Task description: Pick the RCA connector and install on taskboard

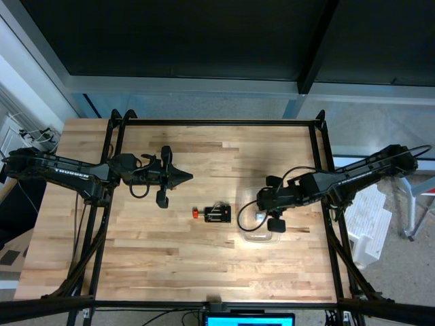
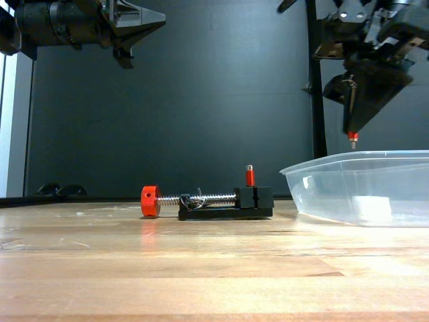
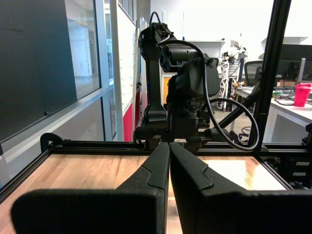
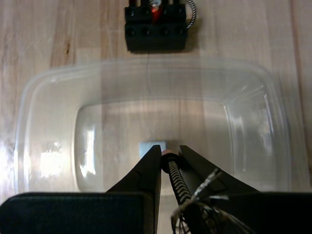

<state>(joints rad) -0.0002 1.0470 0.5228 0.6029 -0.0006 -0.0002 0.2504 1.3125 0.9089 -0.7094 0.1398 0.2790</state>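
The RCA connector [image 4: 173, 174] is a thin plug with a coiled spring sleeve and frayed wires, and my right gripper [image 4: 169, 152] is shut on it. In the low view the RCA connector's red tip [image 2: 352, 139] points down just below the right gripper [image 2: 352, 127], which hangs above the clear tray. The taskboard [image 1: 218, 214] is a small black block with a red-orange knob, lying at mid-table left of the tray; its block [image 2: 225, 203] carries an upright red post. My left gripper [image 1: 185, 177] is shut and empty, held high to the left of the taskboard [image 4: 155, 27].
A clear plastic tray [image 2: 335, 168] stands right of the taskboard, with a small white square bit [image 4: 150, 146] on its floor under the right gripper. Black frame rails [image 1: 217, 123] run around the table. Bare wood lies toward the near edge.
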